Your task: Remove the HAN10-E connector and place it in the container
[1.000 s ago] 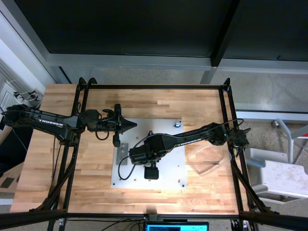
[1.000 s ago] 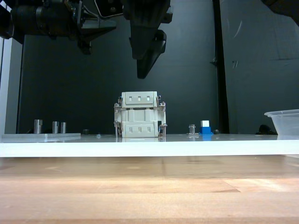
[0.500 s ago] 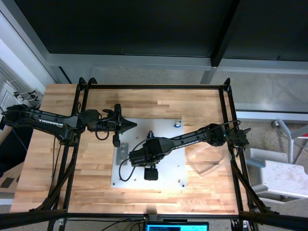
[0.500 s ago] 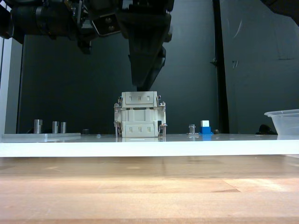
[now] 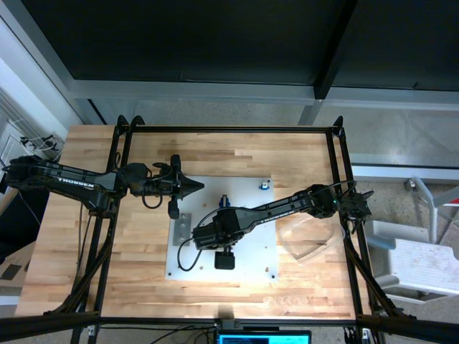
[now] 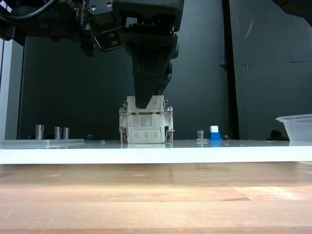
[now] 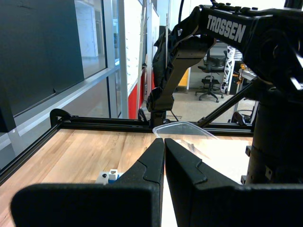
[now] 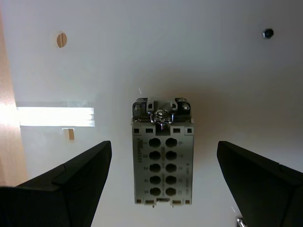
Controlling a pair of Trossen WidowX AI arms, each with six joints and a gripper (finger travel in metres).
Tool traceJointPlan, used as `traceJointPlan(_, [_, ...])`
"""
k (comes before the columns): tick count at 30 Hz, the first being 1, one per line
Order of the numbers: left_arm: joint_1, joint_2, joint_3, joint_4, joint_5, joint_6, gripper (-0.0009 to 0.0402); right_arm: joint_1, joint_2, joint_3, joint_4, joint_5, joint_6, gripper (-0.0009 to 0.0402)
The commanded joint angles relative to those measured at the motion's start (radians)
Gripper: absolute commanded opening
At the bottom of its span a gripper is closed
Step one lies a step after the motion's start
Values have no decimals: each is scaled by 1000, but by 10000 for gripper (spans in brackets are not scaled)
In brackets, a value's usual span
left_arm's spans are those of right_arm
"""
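Finds the HAN10-E connector point(image 6: 145, 121) seated on the white board point(image 5: 185, 266), right end effector point(image 8: 163, 147) spread wide astride it. Looks light, rigid, smooth moulded plastic with metal clips; calls for pinching the long flat sides. Finds left end effector point(image 7: 164, 152) pressed together, parked over the tabletop point(image 5: 143, 276); container point(image 5: 315, 247) well apart.

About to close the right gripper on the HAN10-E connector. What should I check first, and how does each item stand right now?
1. Right gripper open, fingers either side of the HAN10-E connector: ok.
2. Connector midway between the fingers: ok.
3. Fingertip level with the connector's upper block in the low view: ok.
4. Connector free to lift off its base: cannot tell.
5. Left gripper shut, parked away from the connector: ok.
6. Container upright, right of the board: ok.
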Motion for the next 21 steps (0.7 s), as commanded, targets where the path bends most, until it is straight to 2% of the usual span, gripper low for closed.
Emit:
traceJointPlan(1, [0,0,0,0,0,0,0,1,-1,-14,12,0,0,312])
traceJointPlan(5, [0,0,0,0,0,0,0,2,-1,-15,14,0,0,296])
traceJointPlan(11, [0,0,0,0,0,0,0,2,-1,-13,15,-1,0,252])
traceJointPlan(21, [0,0,0,0,0,0,0,2,-1,-13,17,-4,-5,124])
